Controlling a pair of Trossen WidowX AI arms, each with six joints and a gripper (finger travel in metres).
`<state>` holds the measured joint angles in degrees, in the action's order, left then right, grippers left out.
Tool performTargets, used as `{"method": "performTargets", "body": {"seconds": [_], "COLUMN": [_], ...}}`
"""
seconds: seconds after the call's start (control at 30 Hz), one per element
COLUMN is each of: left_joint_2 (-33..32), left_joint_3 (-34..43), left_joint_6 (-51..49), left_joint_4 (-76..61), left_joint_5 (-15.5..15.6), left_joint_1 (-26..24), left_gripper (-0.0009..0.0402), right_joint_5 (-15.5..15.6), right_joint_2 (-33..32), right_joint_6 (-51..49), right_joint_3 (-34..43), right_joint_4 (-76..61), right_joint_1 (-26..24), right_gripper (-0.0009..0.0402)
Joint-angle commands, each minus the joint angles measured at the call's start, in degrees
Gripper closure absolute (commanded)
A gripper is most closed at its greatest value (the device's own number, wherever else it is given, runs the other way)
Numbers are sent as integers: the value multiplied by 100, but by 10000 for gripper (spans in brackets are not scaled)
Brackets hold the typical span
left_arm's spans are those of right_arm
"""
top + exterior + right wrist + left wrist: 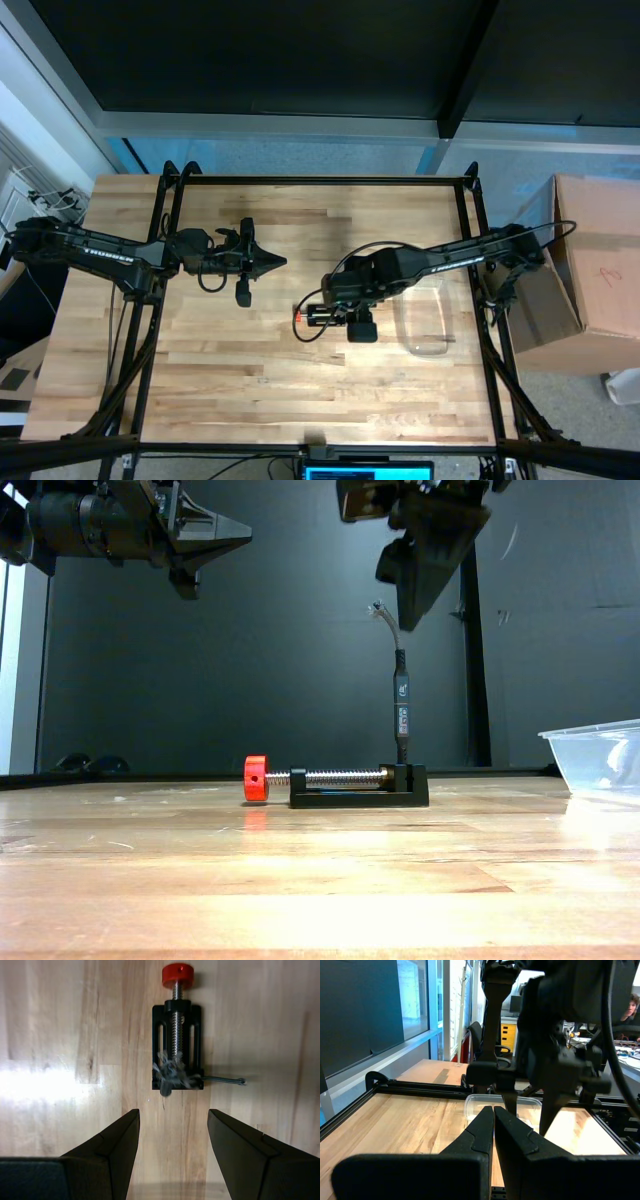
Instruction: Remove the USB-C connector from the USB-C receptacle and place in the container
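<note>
**clear container and upright usb-c connector, both tools aloft**

container [403, 322]: clear plastic tub, rounded corners, set on the desk [230, 350] on the right arm's side, well apart from the vise. walls transparent, wood grain visible through the base. same tub [598, 756] at the edge of the low view, rim above the vise's height; seen again [482, 1098] past the left tool.

usb-c connector [402, 706]: slim black body with small pale and red label patches, standing upright. lower end sunk into the end block of the vise [358, 786], at the end opposite the red knob [256, 778]. usb-c receptacle not separately discernible; depth of seating not discernible. short grey cable stub [386, 620] rising from the top, bending over toward the left arm's side, frayed at the tip. from above, seen as a frayed tuft [169, 1074] over the vise's end block.

right tool [173, 1113]: open, fingers [118, 1144] spread wide, pointing straight down over the desk. hanging above the connector, close beside the frayed tip, not touching, cable not between the fingers.

left tool [493, 1109]: closed, fingertips pressed together. held level, high over the desk's left half [276, 262], pointing toward the right arm, well apart from vise and container.
</note>
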<state>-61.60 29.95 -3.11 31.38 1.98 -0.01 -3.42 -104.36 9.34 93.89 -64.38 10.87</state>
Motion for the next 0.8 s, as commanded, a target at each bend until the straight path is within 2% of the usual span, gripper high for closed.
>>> {"method": "performTargets", "body": {"seconds": [0.03, 0.23, 0.43, 0.63, 0.8], "left_joint_2": [0, 0, 0, 0, 0], "left_joint_3": [0, 0, 0, 0, 0], "left_joint_6": [0, 0, 0, 0, 0], "left_joint_4": [0, 0, -2, 0, 2], "left_joint_5": [0, 0, 0, 0, 0], "left_joint_1": [2, 0, 2, 2, 0], "left_gripper": [393, 393, 393, 393, 393], "right_joint_5": [13, 2, 15, 0, 0], "right_joint_2": [-227, -411, -505, -503, -501], "right_joint_6": [-87, -133, -227, -286, -341], "right_joint_3": [0, -20, -87, -122, -160], "right_joint_4": [44, 280, 407, 437, 448], "right_joint_1": [33, 42, 35, 7, -2], "right_gripper": [205, 209, 239, 290, 352]}}
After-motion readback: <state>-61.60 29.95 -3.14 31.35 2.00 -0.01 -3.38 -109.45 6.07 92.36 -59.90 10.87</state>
